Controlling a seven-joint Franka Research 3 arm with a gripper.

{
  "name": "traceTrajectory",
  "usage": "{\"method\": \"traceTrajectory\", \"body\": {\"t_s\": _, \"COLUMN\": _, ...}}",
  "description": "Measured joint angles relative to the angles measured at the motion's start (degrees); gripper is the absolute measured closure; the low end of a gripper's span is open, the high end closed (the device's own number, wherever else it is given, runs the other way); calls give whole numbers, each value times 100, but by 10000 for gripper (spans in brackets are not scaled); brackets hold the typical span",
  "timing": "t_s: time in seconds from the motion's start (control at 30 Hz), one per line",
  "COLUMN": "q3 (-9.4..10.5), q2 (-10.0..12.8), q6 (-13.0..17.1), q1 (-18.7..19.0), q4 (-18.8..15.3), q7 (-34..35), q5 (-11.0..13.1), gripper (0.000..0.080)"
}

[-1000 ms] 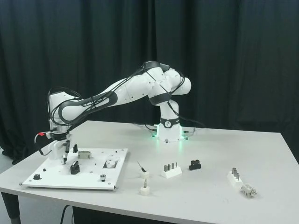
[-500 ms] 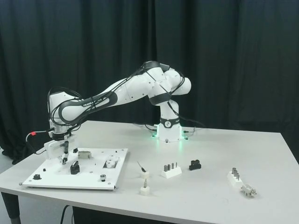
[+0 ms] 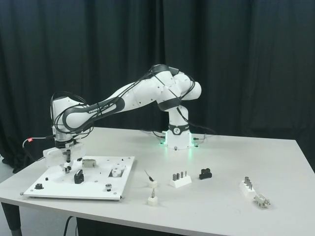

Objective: Insert BNC.

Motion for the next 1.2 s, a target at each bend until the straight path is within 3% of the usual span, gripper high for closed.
{"method": "traceTrajectory", "body": {"t_s": 0.63, "q3": -2, "q2": -5, "q6": 9, "q1": 2, "q4": -4, "q7": 1333, "q5": -10, "gripper": 682}}
{"method": "traceTrajectory", "body": {"t_s": 1.2, "q3": 3, "q2": -5, "q6": 18, "q1": 1, "q4": -5, "q7": 1756, "q5": -7, "gripper": 682}}
